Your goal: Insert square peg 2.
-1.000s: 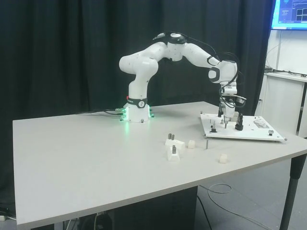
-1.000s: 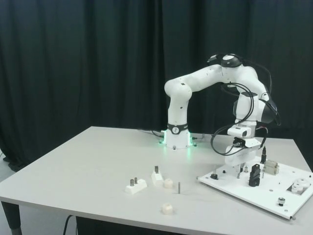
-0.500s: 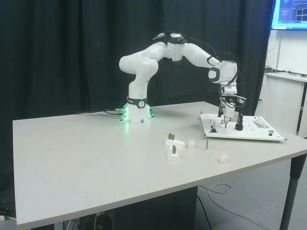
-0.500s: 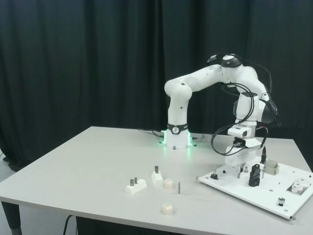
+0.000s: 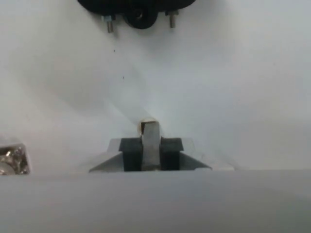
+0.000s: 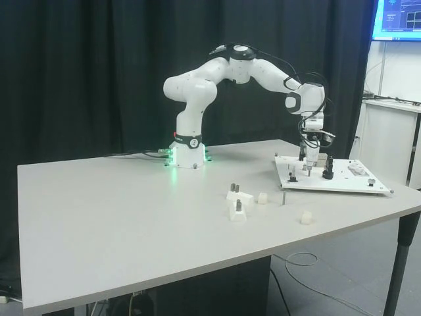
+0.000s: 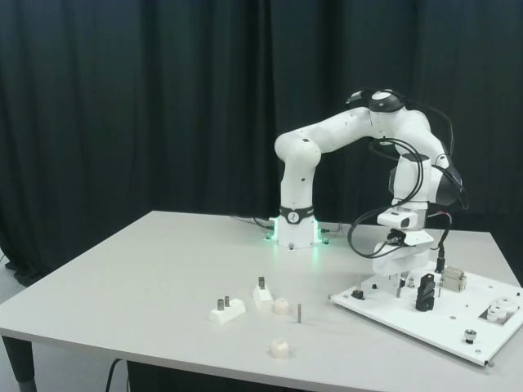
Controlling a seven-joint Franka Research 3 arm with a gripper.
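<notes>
In the wrist view my gripper (image 5: 150,155) is shut on a grey square peg (image 5: 150,141), held upright between the black pads (image 5: 130,154). The peg's lower end sits at a small hole in the white board (image 5: 233,87); how deep it is I cannot tell. From the first room view the gripper (image 6: 308,163) points straight down over the near-left part of the board (image 6: 348,183). The second room view shows the gripper (image 7: 398,280) just above the board (image 7: 445,322), with the peg too small to make out.
A black fixture (image 6: 327,169) stands on the board right beside the gripper, also visible from the wrist (image 5: 138,9). A metal part (image 5: 12,160) lies near the fingers. On the table are white peg holders (image 6: 238,201), two small white blocks (image 6: 305,217) and a thin upright pin (image 6: 283,196).
The hand has risen slightly over the board and shifted a little towards the arm's base. It still holds the peg.
</notes>
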